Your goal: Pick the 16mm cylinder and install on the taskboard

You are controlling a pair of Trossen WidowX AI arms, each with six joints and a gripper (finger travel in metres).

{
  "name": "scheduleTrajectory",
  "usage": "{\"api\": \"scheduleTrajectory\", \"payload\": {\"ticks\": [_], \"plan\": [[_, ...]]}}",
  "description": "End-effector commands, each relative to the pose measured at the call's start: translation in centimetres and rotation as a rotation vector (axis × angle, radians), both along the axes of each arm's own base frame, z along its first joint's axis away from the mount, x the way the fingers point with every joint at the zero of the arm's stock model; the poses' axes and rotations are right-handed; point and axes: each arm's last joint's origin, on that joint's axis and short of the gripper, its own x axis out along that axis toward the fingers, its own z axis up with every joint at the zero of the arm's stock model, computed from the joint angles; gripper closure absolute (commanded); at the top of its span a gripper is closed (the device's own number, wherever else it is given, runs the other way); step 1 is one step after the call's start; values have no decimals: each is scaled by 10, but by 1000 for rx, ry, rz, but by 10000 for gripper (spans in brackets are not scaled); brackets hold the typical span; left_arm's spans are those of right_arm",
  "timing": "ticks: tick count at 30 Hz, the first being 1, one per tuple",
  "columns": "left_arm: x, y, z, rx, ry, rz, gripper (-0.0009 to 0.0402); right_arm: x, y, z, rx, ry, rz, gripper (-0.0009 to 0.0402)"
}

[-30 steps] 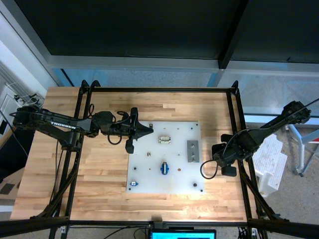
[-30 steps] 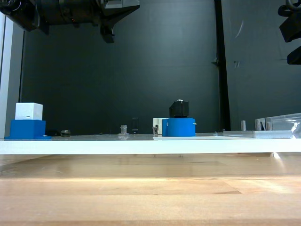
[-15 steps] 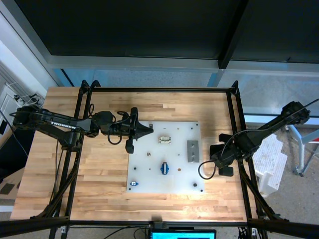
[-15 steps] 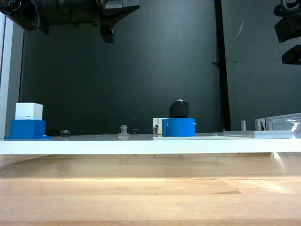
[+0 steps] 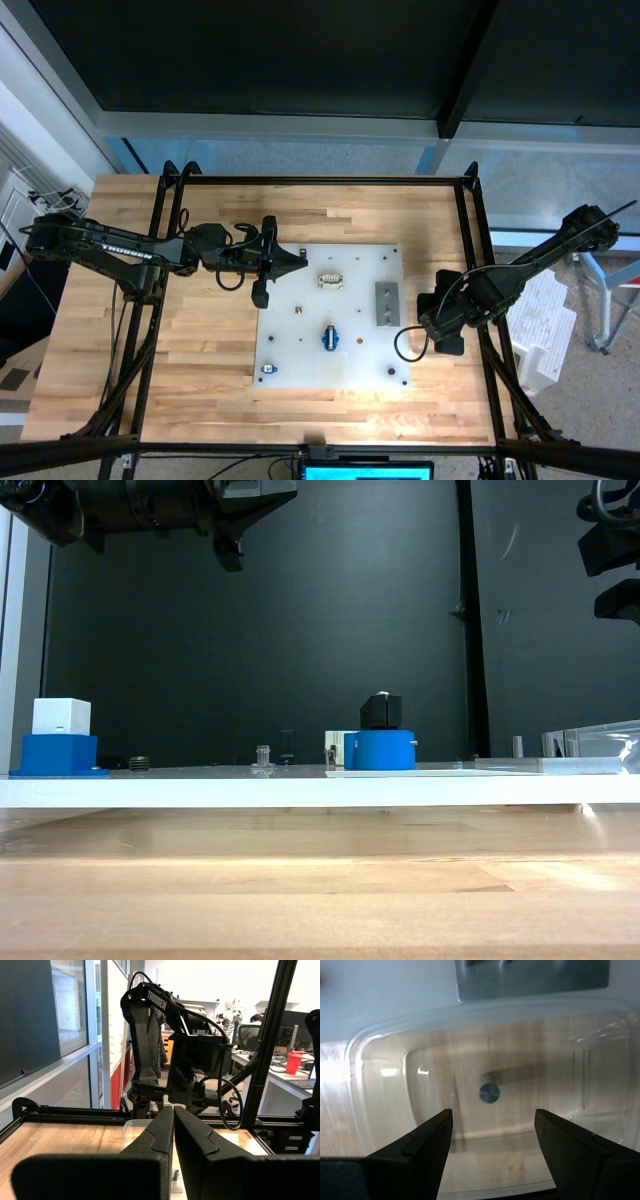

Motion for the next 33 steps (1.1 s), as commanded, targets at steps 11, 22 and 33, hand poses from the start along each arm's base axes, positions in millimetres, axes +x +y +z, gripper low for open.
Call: {"api": "scheduleTrajectory", "payload": {"ticks": [11, 22, 33], "plan": [[0, 0, 0, 0, 0, 0, 393, 7, 2, -21, -19, 33, -7, 160], [0, 0, 0, 0, 0, 0, 393, 7, 2, -38, -7, 17, -8, 162], [0, 0, 0, 0, 0, 0, 393, 5, 0, -49, -6, 16, -9, 184]]}}
